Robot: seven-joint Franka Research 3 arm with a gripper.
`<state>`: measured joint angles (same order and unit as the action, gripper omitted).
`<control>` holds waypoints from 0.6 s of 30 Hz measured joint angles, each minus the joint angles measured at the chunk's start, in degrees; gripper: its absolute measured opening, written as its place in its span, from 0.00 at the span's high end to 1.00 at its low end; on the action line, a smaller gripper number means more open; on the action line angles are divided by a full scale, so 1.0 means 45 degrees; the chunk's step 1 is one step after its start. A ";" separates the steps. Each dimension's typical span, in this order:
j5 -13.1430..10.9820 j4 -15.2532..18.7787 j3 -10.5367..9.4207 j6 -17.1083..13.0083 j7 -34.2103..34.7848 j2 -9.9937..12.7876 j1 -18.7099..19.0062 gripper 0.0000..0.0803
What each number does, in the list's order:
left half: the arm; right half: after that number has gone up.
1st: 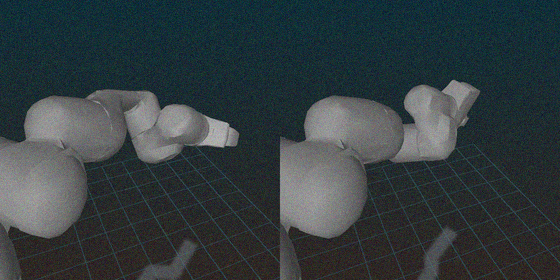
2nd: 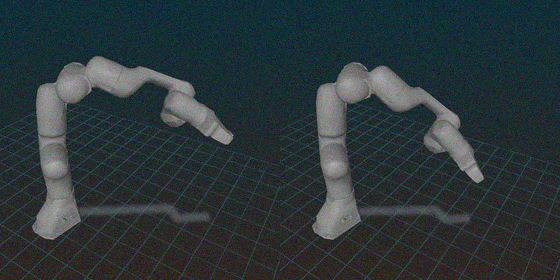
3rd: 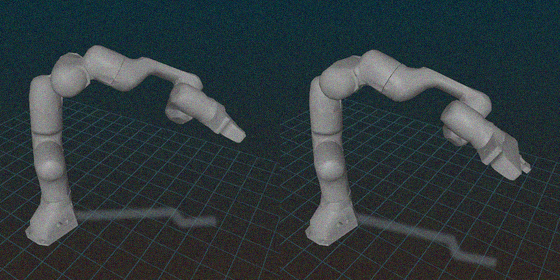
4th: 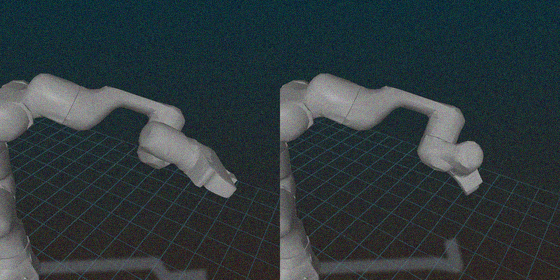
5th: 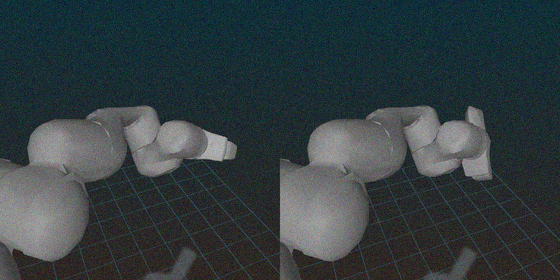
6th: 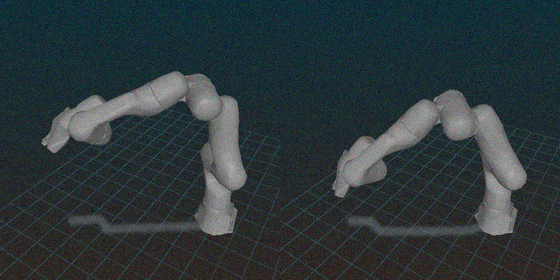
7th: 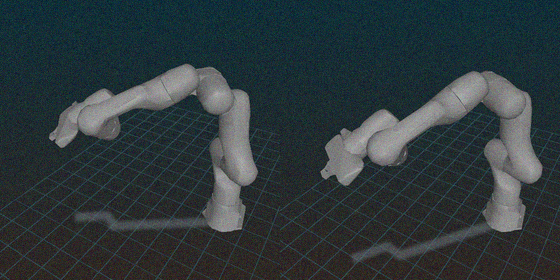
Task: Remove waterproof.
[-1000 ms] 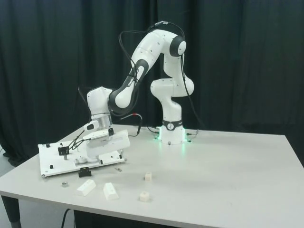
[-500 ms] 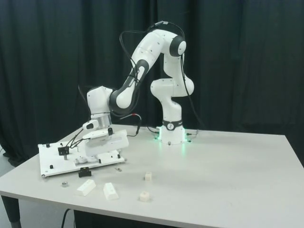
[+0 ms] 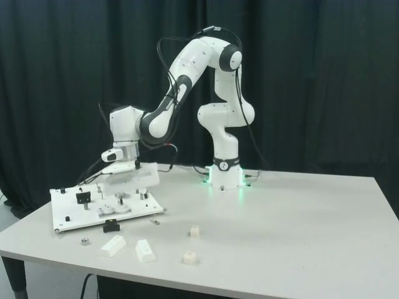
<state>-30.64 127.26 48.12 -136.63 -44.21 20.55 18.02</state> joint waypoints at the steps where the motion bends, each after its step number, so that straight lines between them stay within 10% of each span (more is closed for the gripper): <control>1: 0.0146 0.0056 0.0098 0.0000 -0.0010 -0.0080 -0.0001 0.00; 18: 0.1974 0.1047 0.1880 -0.0006 -0.0930 -0.1299 -0.0002 0.00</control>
<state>-21.76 131.97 56.58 -136.66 -48.39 14.71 18.01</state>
